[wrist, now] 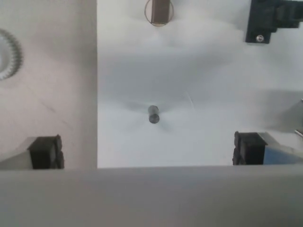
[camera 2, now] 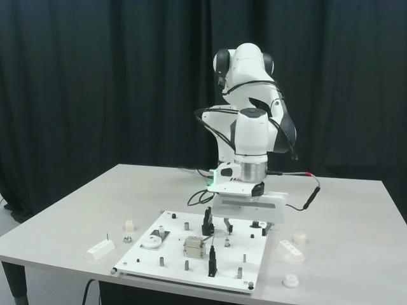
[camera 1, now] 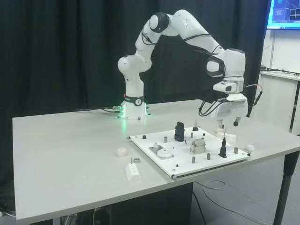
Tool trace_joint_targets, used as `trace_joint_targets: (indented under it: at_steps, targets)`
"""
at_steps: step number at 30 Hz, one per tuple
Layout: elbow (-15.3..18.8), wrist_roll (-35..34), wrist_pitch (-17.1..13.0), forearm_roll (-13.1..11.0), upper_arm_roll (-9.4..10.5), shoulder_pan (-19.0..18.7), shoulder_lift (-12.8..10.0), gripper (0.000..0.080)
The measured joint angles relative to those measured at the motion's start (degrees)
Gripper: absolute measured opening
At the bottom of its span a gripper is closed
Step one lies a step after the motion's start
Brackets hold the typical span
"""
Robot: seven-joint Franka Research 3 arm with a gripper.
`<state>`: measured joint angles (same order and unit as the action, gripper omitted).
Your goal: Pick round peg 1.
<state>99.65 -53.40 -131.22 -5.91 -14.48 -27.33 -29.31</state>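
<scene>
A small grey round peg point(wrist: 154, 114) stands upright on the white board point(wrist: 199, 85). In the wrist view it lies between my two black fingertips and a little ahead of them. My gripper point(wrist: 147, 150) is open, fingers wide apart, with nothing held. In the room views the gripper point(camera 1: 227, 123) point(camera 2: 247, 226) hangs a short way above the board's point(camera 1: 185, 161) point(camera 2: 172, 254) far right part, pointing straight down. I cannot single out this peg among the board's small parts in the room views.
A black fixture point(wrist: 272, 19) and a round socket with a dark insert point(wrist: 159, 12) lie beyond the peg. A white gear point(wrist: 7, 54) rests on the grey table point(wrist: 47, 94) beside the board's edge. Taller black parts point(camera 1: 179, 131) point(camera 1: 223, 149) stand on the board.
</scene>
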Motion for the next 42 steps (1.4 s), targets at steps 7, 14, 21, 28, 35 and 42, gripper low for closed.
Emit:
trace_joint_targets:
  at_steps: [7, 14, 21, 28, 35, 42]
  targets:
    - [0.0, 0.2, 1.8, 1.5, -1.6, 0.0, 1.1, 0.08]
    - [0.0, 2.7, 4.8, 5.7, -4.36, 0.7, 2.4, 0.08]
    - [0.0, 8.8, 7.4, 9.1, -5.12, 4.8, 4.0, 0.08]
    - [0.3, 16.8, 8.6, 9.4, -5.07, 10.6, 5.6, 0.08]
    - [0.9, 19.8, 8.9, 8.8, -5.04, 16.4, 6.6, 0.08]
    - [1.3, 23.6, 8.9, 7.3, -5.03, 21.6, 6.6, 0.08]
